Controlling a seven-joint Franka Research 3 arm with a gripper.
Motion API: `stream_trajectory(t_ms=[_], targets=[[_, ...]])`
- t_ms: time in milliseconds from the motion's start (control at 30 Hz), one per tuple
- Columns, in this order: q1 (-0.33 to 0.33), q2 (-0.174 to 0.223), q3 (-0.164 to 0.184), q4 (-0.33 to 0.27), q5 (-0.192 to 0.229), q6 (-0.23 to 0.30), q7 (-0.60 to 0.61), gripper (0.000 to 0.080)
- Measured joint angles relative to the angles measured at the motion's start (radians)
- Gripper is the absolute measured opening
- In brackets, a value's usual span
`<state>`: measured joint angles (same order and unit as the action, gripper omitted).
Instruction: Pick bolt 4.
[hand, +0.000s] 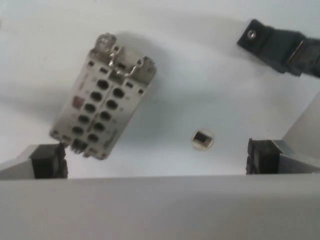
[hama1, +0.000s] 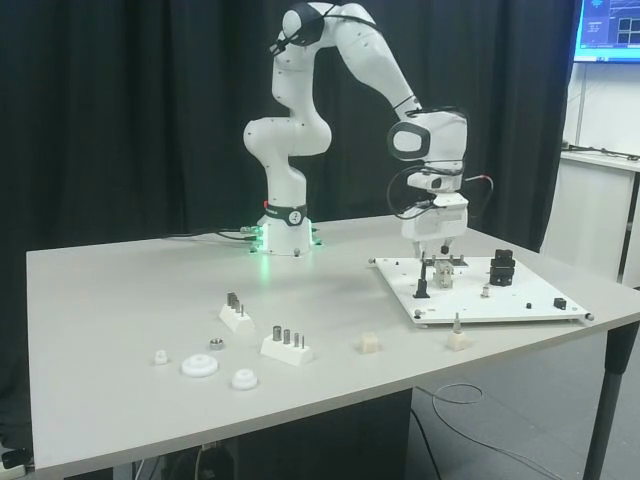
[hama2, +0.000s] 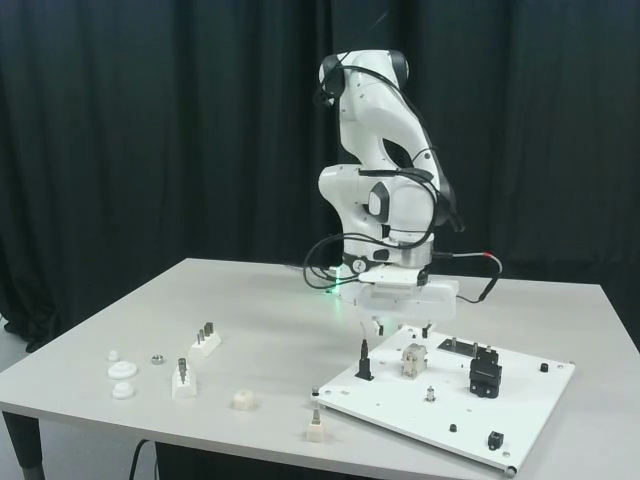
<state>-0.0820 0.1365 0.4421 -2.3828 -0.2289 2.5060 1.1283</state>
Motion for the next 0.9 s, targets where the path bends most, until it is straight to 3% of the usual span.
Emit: stream_trajectory(t_ms=[233, 900], targets=[[0.000, -0.007, 0.014, 0.001, 0.000, -0.004, 0.011, 0.0800], [-0.004, -0.007, 0.012, 0.002, 0.000, 0.000, 0.011, 0.0800]])
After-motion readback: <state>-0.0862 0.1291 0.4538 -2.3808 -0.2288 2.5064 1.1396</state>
